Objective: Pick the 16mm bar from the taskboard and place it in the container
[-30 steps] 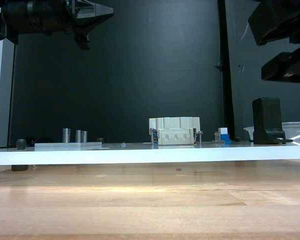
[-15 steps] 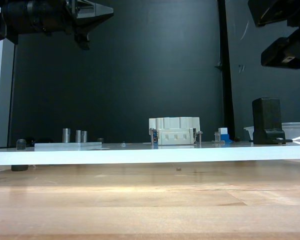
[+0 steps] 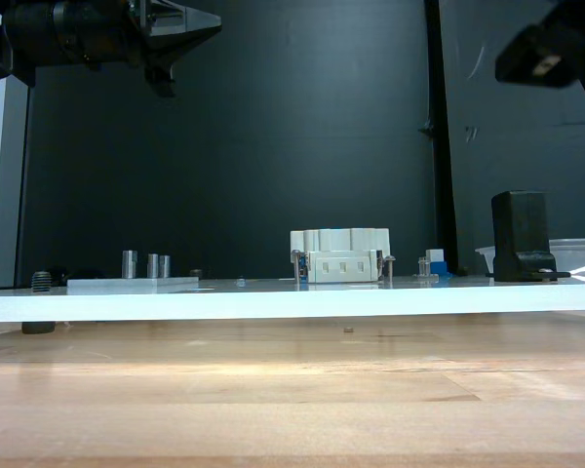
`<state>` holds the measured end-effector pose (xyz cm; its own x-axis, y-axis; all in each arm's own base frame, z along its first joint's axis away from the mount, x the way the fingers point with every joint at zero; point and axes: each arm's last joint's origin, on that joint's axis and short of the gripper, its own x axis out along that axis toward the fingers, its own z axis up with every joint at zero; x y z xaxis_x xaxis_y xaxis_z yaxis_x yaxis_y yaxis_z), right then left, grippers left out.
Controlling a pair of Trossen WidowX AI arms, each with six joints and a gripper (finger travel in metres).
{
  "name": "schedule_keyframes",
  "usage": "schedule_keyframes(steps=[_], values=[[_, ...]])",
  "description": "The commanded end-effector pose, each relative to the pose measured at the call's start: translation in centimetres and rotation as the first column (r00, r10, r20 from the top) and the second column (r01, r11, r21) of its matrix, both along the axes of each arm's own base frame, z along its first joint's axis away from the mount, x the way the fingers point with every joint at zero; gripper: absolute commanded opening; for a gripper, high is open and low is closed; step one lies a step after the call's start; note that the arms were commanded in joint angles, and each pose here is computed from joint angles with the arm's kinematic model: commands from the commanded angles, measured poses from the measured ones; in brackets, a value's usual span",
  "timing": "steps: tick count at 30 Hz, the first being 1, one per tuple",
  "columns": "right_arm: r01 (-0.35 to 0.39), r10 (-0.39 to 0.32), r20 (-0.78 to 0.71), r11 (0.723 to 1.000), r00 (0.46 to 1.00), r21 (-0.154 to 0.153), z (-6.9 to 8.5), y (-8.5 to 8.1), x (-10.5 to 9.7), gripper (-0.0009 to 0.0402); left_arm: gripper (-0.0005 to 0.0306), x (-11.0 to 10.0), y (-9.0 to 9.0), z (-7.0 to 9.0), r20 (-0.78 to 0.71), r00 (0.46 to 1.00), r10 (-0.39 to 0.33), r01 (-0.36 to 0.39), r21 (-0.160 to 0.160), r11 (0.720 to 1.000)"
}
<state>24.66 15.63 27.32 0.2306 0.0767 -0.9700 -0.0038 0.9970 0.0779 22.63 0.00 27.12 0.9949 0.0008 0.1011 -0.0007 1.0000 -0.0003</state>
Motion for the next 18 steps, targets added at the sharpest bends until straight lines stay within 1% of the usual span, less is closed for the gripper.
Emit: schedule_keyframes(steps=[1, 4, 6, 7, 13, 18], values=[[-0.010, 0.010, -0.005, 1.000, 1.000, -0.010, 1.2, -0.3, 0.1, 0.0012, 0.0000, 0.0, 0.0, 0.0, 0.000, 1.000, 0.000, 0.000, 0.000, 1.000], [-0.008, 0.008, -0.011, 1.000, 1.000, -0.023, 2.0, -0.6, 0.1, 0.0012, 0.0000, 0.0, 0.0, 0.0, 0.000, 1.000, 0.000, 0.000, 0.000, 1.000], [-0.003, 0.003, -0.012, 0.999, 1.000, -0.048, 2.4, -0.8, 0.0, 0.0012, 0.0000, 0.0, 0.0, 0.0, 0.000, 1.000, 0.000, 0.000, 0.000, 1.000], [-0.002, 0.001, -0.013, 0.999, 1.000, -0.055, 2.4, -0.8, -0.1, 0.0012, 0.0000, 0.0, 0.0, 0.0, 0.000, 1.000, 0.000, 0.000, 0.000, 1.000], [0.002, -0.003, -0.013, 0.998, 1.000, -0.055, 2.4, -0.9, 0.0, 0.0012, 0.0000, 0.0, 0.0, 0.0, 0.000, 1.000, 0.000, 0.000, 0.000, 1.000], [0.019, -0.019, -0.011, 0.998, 1.000, -0.054, 2.4, -1.5, -0.1, 0.0012, 0.0000, 0.0, 0.0, 0.0, 0.000, 1.000, 0.000, 0.000, 0.000, 1.000]])
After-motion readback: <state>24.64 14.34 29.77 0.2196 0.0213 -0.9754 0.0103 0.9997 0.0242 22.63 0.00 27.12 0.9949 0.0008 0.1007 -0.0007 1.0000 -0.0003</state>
